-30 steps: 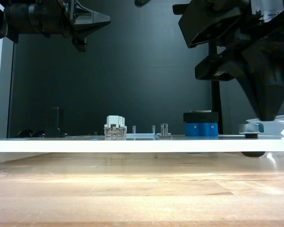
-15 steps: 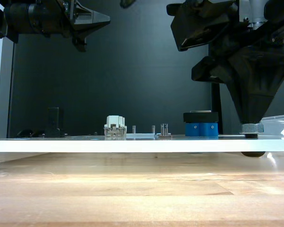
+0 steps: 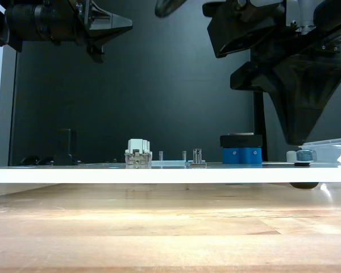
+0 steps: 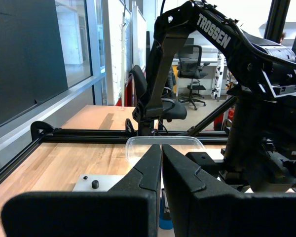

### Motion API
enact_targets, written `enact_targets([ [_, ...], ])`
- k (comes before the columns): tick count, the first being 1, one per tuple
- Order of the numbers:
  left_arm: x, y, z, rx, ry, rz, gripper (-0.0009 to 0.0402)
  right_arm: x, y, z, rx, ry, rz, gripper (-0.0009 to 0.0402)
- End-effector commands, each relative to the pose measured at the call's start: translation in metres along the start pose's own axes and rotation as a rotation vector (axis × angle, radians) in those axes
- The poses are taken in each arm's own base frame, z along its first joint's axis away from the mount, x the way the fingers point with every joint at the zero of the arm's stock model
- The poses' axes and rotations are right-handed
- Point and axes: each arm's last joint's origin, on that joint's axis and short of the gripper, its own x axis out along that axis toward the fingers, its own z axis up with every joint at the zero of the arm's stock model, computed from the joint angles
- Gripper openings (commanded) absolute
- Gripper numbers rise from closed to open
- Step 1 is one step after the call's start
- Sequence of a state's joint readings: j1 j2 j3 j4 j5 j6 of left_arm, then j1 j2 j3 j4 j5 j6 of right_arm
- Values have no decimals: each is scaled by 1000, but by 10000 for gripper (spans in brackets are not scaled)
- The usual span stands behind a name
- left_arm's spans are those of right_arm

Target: Pick the M12 nut and place it on its threads and fasten

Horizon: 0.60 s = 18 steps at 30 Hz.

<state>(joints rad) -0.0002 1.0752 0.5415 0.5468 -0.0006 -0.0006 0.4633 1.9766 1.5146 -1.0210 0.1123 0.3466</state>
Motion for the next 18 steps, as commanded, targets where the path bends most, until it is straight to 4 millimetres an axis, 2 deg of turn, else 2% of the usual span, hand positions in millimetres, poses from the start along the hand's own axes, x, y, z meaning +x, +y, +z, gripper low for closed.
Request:
enact_targets([
  [1, 0, 0, 0, 0, 0, 0, 0, 2, 1, 4, 11, -38, 14, 0],
  [5, 0, 0, 0, 0, -1, 0, 0, 7, 3, 4, -7, -21, 54, 0],
  [11, 0, 0, 0, 0, 0, 0, 0, 3, 11, -2, -114, 96, 365, 0],
  [15, 0, 0, 0, 0, 0, 0, 0, 0, 8, -5, -116, 102, 299, 0],
  [18, 0, 0, 0, 0, 0, 0, 0, 1, 4, -4, -98, 70, 186, 0],
])
